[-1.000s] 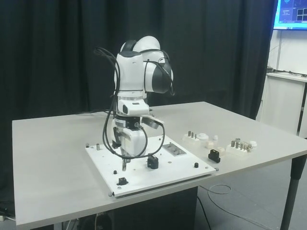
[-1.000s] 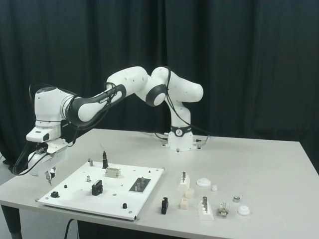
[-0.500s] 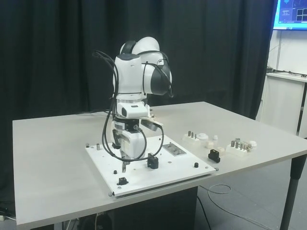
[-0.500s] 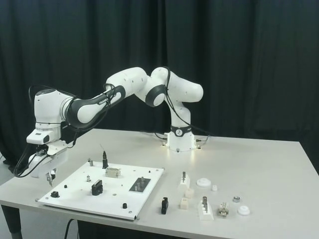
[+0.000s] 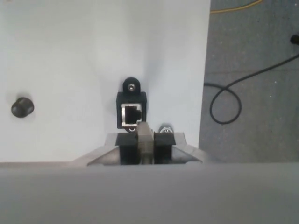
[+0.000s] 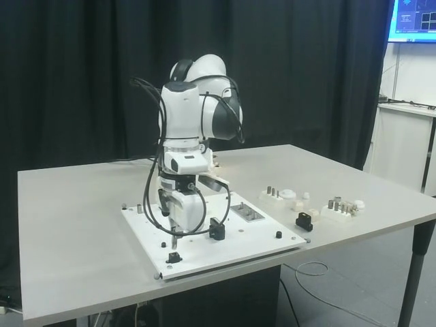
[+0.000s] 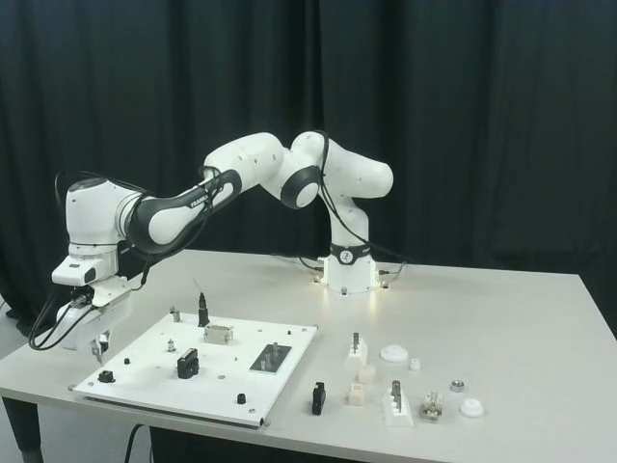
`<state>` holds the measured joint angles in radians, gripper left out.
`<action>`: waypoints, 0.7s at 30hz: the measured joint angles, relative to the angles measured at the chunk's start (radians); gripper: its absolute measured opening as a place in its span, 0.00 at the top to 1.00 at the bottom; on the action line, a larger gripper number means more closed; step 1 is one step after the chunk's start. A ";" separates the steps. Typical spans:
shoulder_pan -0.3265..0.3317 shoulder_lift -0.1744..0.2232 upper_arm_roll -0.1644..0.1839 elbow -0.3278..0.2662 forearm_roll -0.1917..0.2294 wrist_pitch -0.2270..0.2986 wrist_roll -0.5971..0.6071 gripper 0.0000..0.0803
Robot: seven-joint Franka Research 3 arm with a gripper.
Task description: Insert Ethernet.
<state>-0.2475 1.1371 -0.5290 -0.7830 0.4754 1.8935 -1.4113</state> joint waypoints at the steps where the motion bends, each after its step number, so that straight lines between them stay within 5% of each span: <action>1: -0.001 0.001 0.001 0.000 0.000 0.000 -0.001 0.92; 21: -0.010 0.007 0.013 -0.003 0.002 -0.001 -0.007 0.92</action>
<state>-0.2572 1.1442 -0.5158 -0.7862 0.4775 1.8930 -1.4179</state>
